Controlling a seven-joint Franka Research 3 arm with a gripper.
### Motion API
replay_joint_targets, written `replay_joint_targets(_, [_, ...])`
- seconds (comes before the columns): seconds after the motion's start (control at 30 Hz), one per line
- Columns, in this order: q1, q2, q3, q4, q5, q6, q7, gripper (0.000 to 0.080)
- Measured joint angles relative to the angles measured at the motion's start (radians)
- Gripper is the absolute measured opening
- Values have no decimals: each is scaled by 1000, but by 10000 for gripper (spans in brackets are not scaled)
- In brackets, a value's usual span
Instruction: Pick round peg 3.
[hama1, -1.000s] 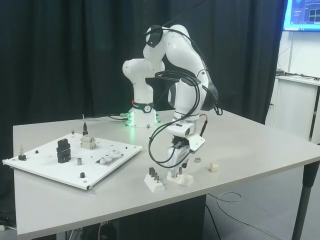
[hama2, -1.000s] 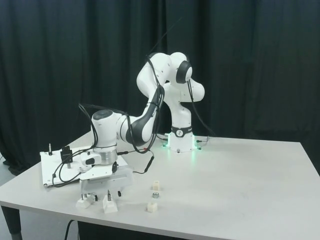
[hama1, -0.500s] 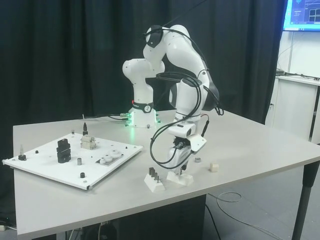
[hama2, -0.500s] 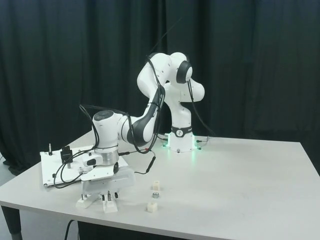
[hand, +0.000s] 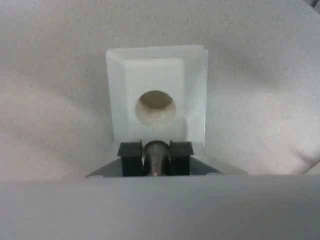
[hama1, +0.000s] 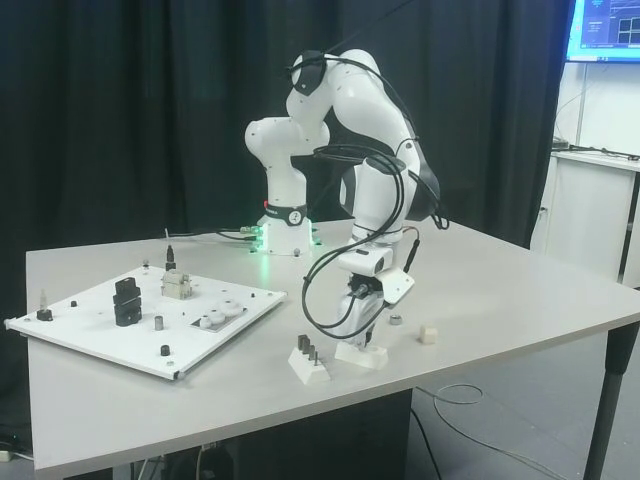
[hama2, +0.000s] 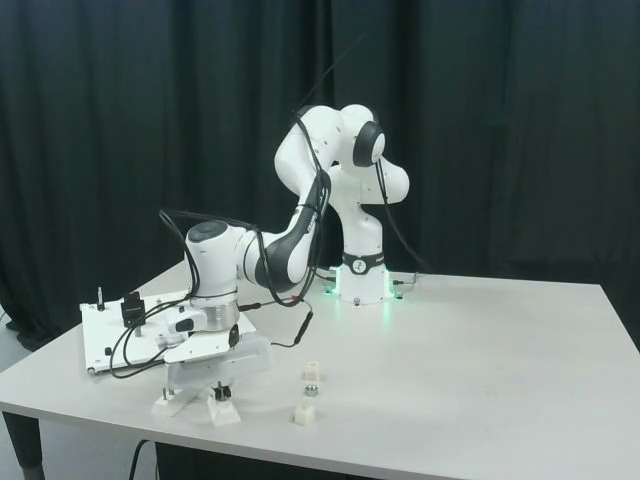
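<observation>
In the wrist view my gripper (hand: 156, 150) is shut on a dark grey round peg (hand: 156, 159), held upright between the two black fingertips (hand: 130, 152). Just below it lies a white holder block (hand: 156, 75) whose round hole is empty. In the first room view the gripper (hama1: 362, 326) hangs a little above this holder (hama1: 362, 356) near the table's front edge. The second room view shows the gripper (hama2: 222, 386) over the same holder (hama2: 224, 413).
A second white holder (hama1: 309, 366) with several dark pegs stands beside the first. A small white cube (hama1: 428, 334) and a small grey nut (hama1: 397, 320) lie nearby. A white assembly board (hama1: 150, 316) with black and grey parts occupies the table's far side from them.
The gripper has risen from the holder over the last second, and the peg has come up out of the hole with it.
</observation>
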Motion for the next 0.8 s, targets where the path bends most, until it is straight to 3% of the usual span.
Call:
replay_joint_targets(0.27, [0, -7, 0, 6, 0, -28, 14, 113])
replay_joint_targets(0.8, [5, -76, -2, 30, -37, -166, 75, 113])
